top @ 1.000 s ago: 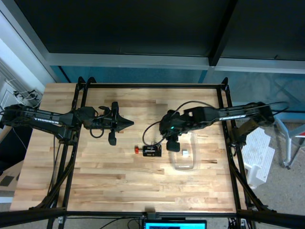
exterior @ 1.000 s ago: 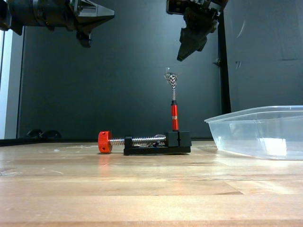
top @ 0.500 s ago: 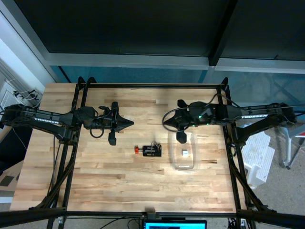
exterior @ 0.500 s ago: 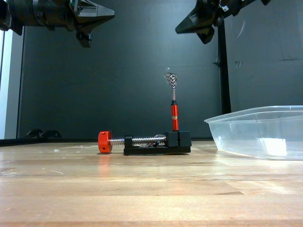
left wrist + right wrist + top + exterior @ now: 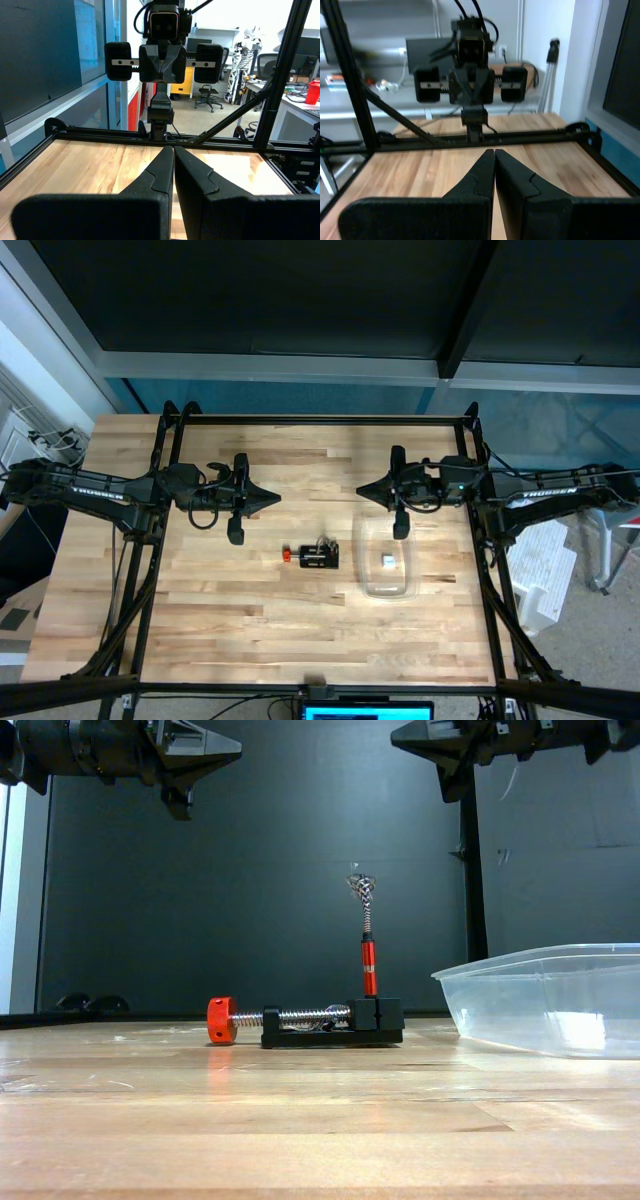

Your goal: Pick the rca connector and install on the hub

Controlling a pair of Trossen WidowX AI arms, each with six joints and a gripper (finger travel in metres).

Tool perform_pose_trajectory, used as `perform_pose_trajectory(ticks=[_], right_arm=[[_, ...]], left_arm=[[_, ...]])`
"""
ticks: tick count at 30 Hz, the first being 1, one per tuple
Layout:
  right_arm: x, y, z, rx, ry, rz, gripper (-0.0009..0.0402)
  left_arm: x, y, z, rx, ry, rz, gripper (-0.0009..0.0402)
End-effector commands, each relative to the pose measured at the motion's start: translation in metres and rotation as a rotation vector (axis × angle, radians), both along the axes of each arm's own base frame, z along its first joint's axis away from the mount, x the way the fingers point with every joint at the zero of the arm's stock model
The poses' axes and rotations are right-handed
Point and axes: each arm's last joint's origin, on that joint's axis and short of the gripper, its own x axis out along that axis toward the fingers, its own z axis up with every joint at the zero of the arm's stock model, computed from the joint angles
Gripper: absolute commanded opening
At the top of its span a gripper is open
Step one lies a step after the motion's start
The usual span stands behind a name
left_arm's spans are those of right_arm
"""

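The hub [image 5: 319,557] is a small black block with a red knob [image 5: 221,1019] on a silver screw, lying mid-table. From its right end block [image 5: 378,1015] the rca connector [image 5: 368,952] stands upright, a thin red shaft with a silvery braided top. It shows as silvery bits [image 5: 324,540] from above. My right gripper [image 5: 362,490] is shut and empty, held level high above the table, up and to the right of the hub [image 5: 335,1025]. My left gripper [image 5: 275,498] is also shut and empty, raised to the hub's left. Both wrist views show closed fingertips [image 5: 173,148] [image 5: 494,151].
A clear plastic tray [image 5: 402,585] lies right of the hub, with a small white square piece [image 5: 388,560] in it. It shows as a see-through wall [image 5: 540,995] in the low view. A black frame rail [image 5: 320,421] runs along the table's far edge.
My right gripper has risen from just above the upright connector, swung back to the right and levelled out. The connector stays standing in the hub. The left arm has not moved.
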Motion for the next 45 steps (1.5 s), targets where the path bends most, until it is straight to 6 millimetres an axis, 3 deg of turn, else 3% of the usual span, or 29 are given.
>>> perform_pose_trajectory(ticks=[1, 8, 45], right_arm=[[-0.0049, -0.0001, -0.0051, -0.003, -0.029, -0.002, 0.0], [-0.0103, 0.0005, -0.0129, -0.005, -0.046, 0.02, 0.0], [-0.0103, 0.0009, -0.0134, -0.006, -0.042, 0.029, 0.0]], left_arm=[[0.0001, 0.0, 0.0001, 0.0, 0.0, 0.0, 0.0], [0.0001, 0.0, 0.0001, 0.0, 0.0, 0.0, 0.0], [0.0001, 0.0001, 0.0001, 0.0, 0.0, 0.0, 0.0]])
